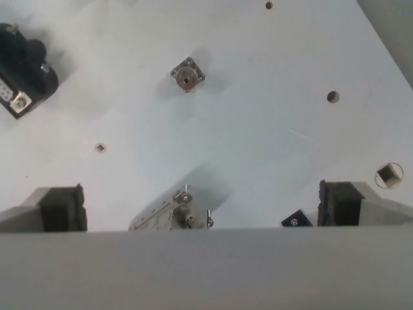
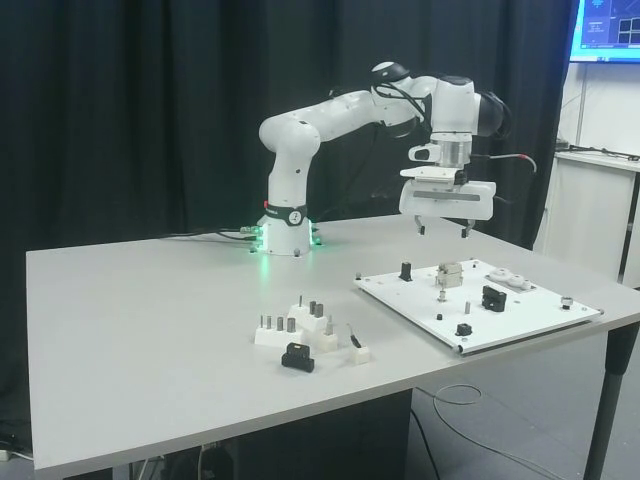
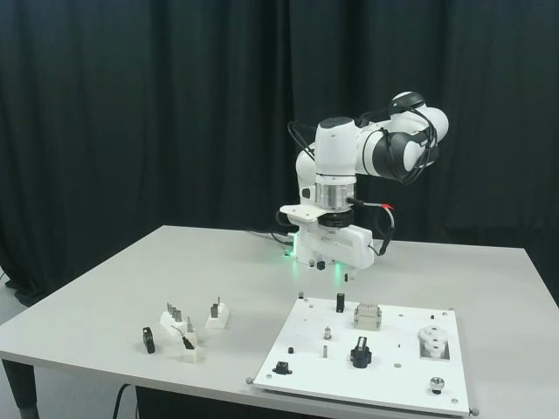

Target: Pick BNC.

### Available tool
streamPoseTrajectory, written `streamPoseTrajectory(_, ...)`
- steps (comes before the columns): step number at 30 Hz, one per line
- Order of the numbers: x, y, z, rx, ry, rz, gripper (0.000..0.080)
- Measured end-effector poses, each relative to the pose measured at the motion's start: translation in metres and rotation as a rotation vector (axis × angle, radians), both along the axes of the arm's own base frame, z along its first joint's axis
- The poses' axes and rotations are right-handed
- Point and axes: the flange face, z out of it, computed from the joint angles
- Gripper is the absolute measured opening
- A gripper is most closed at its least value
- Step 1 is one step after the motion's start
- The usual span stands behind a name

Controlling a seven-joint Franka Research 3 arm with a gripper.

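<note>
Hovering well above the white board, the gripper hangs with its two fingers spread wide and nothing between them; in the wrist view the black pads sit far apart at either edge. The BNC connector, a small metal socket on a square flange, stands upright on the board, and in the wrist view it lies ahead of the fingertips, apart from both of them. In the second room view it shows as a small upright post in the middle part of the board, below the gripper and toward the board's front. Near it on the board rest a black D-sub connector and a grey metal connector block. Off the board, on the grey table, stand a few white holder blocks with short pins and a small black part just beside them.
</note>
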Motion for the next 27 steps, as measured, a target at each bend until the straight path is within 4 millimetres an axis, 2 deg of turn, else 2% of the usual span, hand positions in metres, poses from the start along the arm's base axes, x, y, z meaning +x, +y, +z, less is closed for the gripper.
streamPoseTrajectory(27,0.0007,0.0005,0.0005,0.002,-0.005,-0.014,0.08)
